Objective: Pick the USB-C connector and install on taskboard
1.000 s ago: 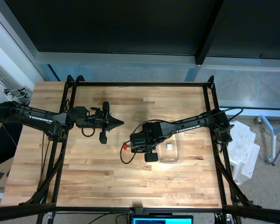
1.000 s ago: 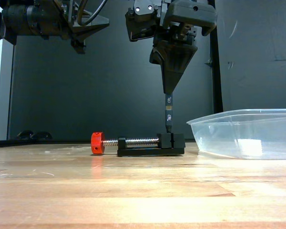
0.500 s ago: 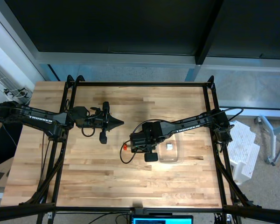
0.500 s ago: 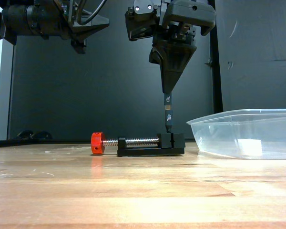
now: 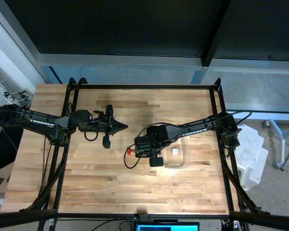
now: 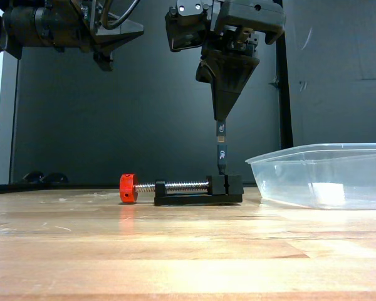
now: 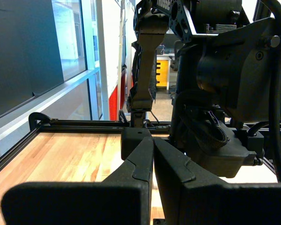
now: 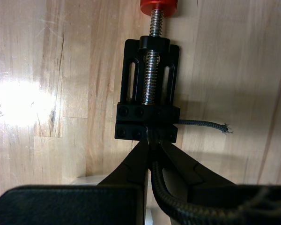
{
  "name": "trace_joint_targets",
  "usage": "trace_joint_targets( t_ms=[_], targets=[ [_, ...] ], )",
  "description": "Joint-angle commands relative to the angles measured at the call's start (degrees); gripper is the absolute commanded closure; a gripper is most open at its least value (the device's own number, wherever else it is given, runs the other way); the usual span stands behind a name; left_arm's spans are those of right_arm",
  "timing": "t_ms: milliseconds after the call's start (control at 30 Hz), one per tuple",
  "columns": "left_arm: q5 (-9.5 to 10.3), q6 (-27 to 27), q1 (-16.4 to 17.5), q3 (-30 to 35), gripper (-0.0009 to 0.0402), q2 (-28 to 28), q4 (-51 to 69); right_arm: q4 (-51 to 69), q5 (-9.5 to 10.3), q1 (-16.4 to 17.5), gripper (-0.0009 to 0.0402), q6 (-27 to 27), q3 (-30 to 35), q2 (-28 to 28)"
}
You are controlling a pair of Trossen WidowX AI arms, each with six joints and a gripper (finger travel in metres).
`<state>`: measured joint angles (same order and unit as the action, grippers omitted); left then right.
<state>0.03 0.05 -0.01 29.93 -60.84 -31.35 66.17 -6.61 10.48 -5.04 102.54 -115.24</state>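
Right, status for you. Your right gripper [image 6: 220, 118] hangs nose-down over the middle of the pale wooden table [image 5: 96, 187], straight above the small black rectangular taskboard [image 6: 198, 190]. Its jaws are pinched onto the thin dark-grey USB-C connector [image 6: 221, 157]. That piece stands upright, top end caught at the very fingertips, bottom end meeting the taskboard's block end. Can't tell whether it is fully seated.

In the right wrist view the two fingers [image 8: 136, 161] converge on the USB-C connector right at the edge of the block. A dark braided cord [image 8: 160, 187] runs back between them toward the camera. A short dark frayed cord [image 8: 203, 124] sticks out sideways from the block and lies on the wood.

In the low view the taskboard's orange-red round knob [image 6: 128, 187] sits at the end of a steel threaded screw [image 6: 182, 186], at 9 o'clock from the connector.

In the high view the clear plastic tray [image 5: 183, 165] lies just beside the taskboard at 3 o'clock. A small white square piece [image 5: 174, 151] is inside it.

Your left gripper [image 5: 124, 126] is in the air at about 10 o'clock from the taskboard, well apart from it. It is held level, jaws pressed together with nothing between them.
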Motion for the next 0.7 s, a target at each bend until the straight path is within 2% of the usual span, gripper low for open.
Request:
trace_joint_targets(
  t_ms=[33,700],
  targets=[
    [0.0,0.0,0.0,0.0,0.0393,0.0,0.0,0.0,-0.42,0.0,0.0393,0.0,0.0,0.0],
    [0.0,0.0,0.0,0.0,0.0393,0.0,0.0,-0.2,-0.46,0.0,0.0393,0.0,-0.4,0.0]
  ],
)
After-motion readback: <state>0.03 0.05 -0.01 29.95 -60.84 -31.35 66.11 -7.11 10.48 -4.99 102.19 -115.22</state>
